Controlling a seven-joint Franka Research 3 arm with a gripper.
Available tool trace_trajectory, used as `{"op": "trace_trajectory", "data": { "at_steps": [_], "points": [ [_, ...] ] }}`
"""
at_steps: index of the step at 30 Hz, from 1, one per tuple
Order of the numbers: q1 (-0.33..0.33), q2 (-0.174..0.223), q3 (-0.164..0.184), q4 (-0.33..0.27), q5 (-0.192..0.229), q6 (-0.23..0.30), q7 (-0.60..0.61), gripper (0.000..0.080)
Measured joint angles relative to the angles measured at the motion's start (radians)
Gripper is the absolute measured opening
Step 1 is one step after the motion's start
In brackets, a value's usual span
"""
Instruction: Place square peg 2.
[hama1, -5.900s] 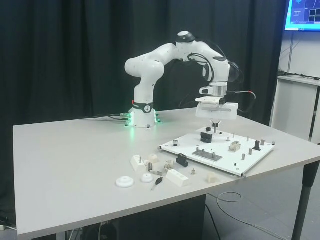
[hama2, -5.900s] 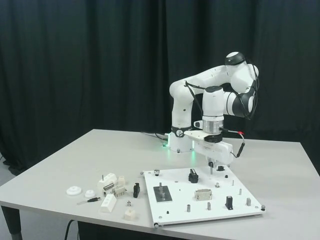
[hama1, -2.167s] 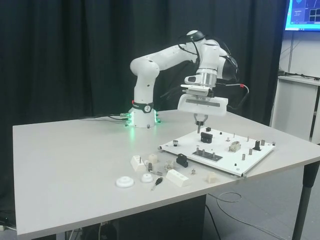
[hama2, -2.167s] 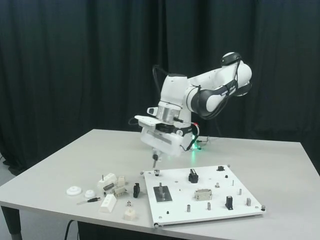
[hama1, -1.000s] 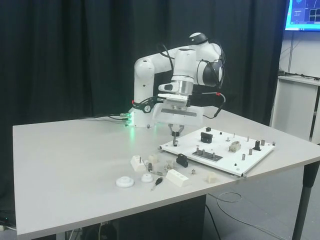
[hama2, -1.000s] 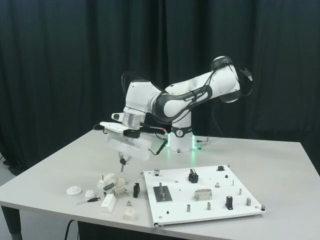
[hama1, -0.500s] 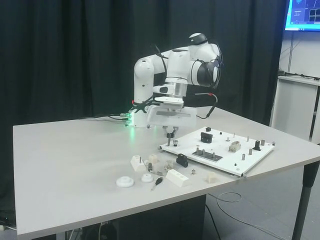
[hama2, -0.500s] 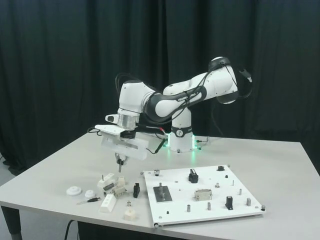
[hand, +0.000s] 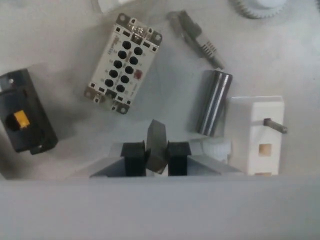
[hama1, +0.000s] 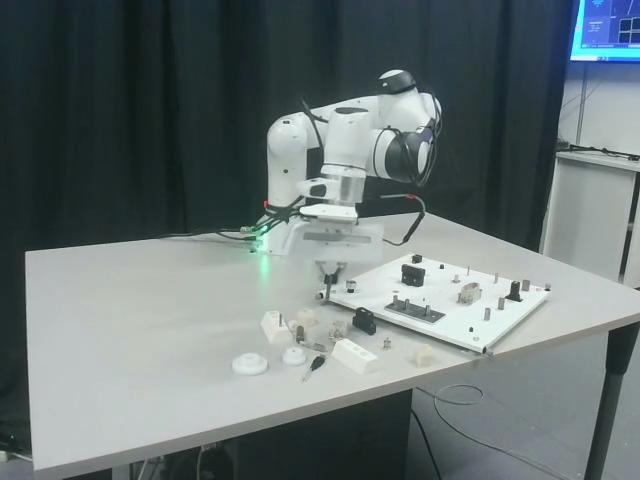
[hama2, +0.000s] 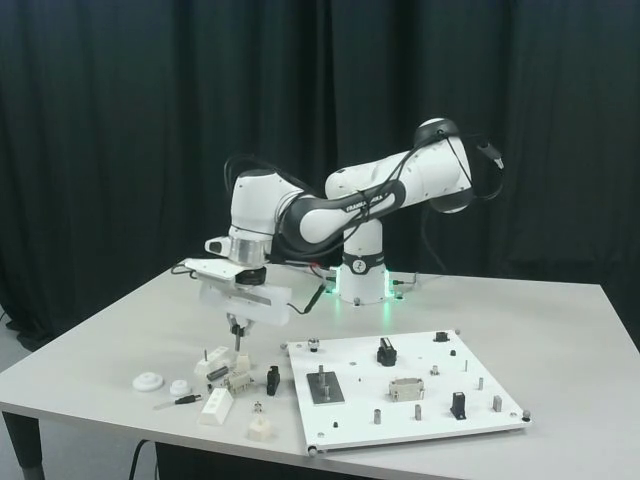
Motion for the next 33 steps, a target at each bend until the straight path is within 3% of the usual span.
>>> {"op": "trace_trajectory", "data": {
  "at_steps": [9, 22, 33],
  "points": [
    [-0.041, 0.014, 0.038, 0.018, 0.04, 0.0, -0.012, 0.0091],
    [-0.119, 0.024, 0.084, 0.082, 0.041, -0.01, -0.012, 0.0091],
    [-0.17, 0.03, 0.095, 0.129, 0.041, -0.042, -0.012, 0.0091]
  ]
}}
